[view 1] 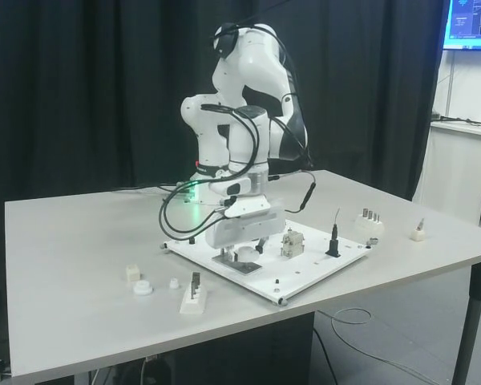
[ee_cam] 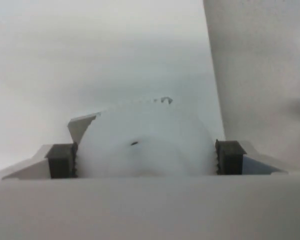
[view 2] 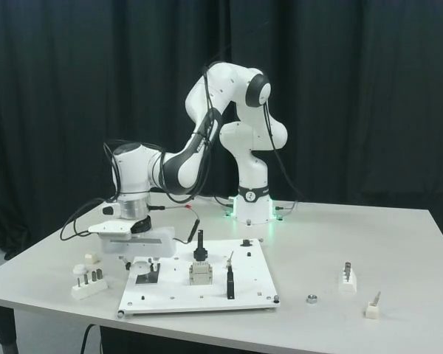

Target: Insert large gear.

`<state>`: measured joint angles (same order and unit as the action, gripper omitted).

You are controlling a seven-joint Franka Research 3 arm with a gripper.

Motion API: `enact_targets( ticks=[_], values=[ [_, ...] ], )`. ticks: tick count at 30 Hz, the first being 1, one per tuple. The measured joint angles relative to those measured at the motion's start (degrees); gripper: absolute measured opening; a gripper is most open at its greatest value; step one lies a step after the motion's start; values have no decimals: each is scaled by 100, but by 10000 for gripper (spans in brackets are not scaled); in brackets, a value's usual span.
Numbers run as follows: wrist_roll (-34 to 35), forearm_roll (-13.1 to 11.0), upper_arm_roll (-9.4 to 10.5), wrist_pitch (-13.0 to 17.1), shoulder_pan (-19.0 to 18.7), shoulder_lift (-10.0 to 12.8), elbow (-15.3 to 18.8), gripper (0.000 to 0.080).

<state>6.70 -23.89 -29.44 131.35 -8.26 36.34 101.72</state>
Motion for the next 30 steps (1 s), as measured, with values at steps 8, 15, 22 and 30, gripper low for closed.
enact_targets(
  ticks=[8, 15, 22, 30],
  values=[
    [69, 49, 9, 8, -3, 80, 0, 595],
    [95, 68, 30, 7, -3, 109, 1, 595],
    [105, 74, 31, -15, -3, 106, 1, 595],
    [128, 106, 31, -126, -2, 90, 1, 595]
  ],
)
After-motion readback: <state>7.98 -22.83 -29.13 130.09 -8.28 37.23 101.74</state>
